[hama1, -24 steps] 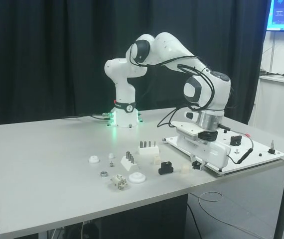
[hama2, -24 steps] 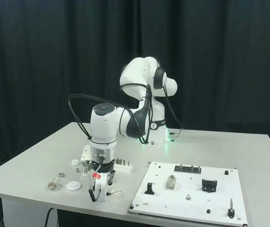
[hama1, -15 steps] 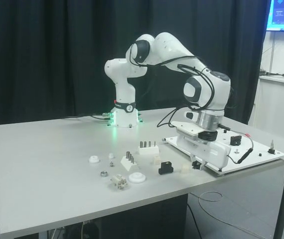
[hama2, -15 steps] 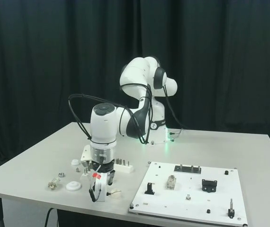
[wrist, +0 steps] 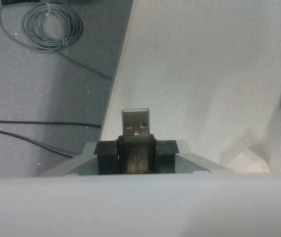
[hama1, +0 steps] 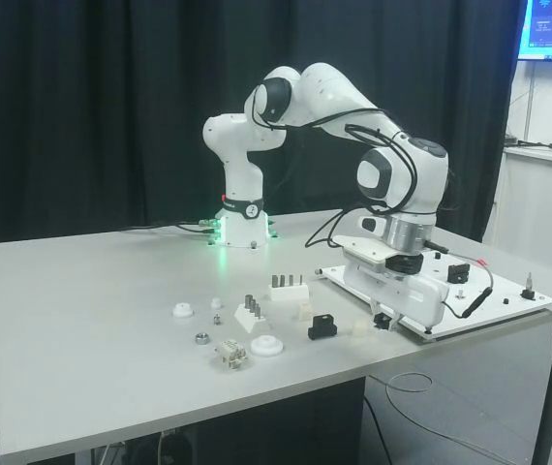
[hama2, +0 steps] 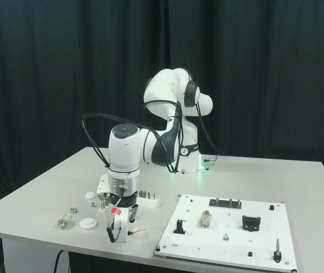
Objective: Place USB.
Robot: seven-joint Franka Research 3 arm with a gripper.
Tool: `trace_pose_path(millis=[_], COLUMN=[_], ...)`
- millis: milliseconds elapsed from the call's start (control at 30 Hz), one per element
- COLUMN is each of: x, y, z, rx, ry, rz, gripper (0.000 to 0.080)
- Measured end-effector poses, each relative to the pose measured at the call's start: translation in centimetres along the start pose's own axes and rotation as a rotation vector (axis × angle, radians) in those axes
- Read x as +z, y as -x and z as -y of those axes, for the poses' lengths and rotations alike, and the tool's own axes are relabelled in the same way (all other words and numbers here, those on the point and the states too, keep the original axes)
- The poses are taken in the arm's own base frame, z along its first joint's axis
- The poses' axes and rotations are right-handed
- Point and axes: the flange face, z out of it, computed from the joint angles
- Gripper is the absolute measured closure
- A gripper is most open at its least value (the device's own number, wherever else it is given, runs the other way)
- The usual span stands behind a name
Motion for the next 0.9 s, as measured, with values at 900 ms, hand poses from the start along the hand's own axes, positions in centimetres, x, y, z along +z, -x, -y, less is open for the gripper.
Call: trace_pose_path(millis=[900], x=[-0.09], y=[-0.14], z=[-0.14], rx=[-0.053], ry=[0.019], rz=[-0.01], gripper=[0.0652])
